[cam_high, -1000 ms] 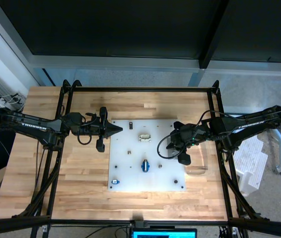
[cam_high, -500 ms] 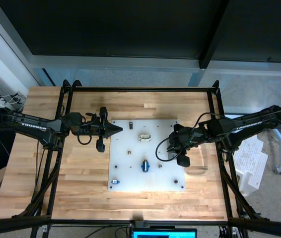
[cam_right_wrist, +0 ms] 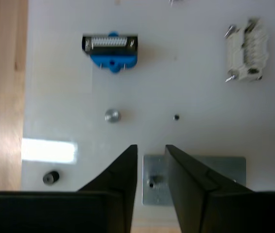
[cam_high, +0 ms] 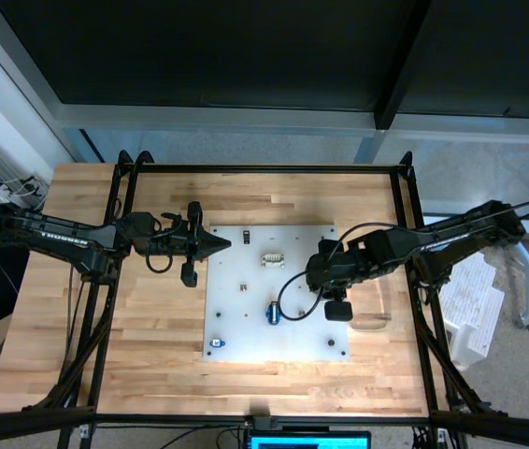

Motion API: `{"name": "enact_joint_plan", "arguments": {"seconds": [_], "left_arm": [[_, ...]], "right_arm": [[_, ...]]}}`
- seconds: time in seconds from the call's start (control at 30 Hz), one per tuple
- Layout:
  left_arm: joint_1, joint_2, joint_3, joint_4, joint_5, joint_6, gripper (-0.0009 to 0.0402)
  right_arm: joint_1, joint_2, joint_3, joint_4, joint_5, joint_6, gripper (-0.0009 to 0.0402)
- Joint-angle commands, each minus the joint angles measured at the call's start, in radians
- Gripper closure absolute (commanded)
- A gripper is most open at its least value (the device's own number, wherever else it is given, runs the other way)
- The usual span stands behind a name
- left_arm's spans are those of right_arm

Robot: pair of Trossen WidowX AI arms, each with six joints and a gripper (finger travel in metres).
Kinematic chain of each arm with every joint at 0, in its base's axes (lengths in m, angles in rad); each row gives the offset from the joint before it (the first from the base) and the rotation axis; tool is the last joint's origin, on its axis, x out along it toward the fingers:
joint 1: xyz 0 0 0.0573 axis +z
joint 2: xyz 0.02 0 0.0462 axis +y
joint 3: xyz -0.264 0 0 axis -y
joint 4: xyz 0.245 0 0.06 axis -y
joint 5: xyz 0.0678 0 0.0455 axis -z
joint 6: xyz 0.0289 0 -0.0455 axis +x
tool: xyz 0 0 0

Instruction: Remove the 16mm cylinder and place in the container

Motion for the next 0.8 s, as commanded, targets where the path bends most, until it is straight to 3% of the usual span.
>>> {"name": "enact_joint_plan", "arguments": {"seconds": [0.03,0.47,0.6,0.8], "left_arm": [[0.0,0.0,0.0,0.0,0.0,0.0,0.0393],[0.0,0.0,0.0,0.0,0.0,0.0,0.0393],[0.0,0.0,0.0,0.0,0.0,0.0,0.0393],[0.0,0.0,0.0,0.0,0.0,0.0,0.0393]], "right_arm": [[0.01,0.055,0.038,-0.022,-0.001,-0.002,0.0266],[0.043,0.153,0.055,-0.035,0.004,-0.002,0.0167],[0.051,0.164,0.055,-0.034,0.027,-0.002,0.0151],[0.061,0.169,0.053,-0.031,0.027,-0.002,0.0143]]}}
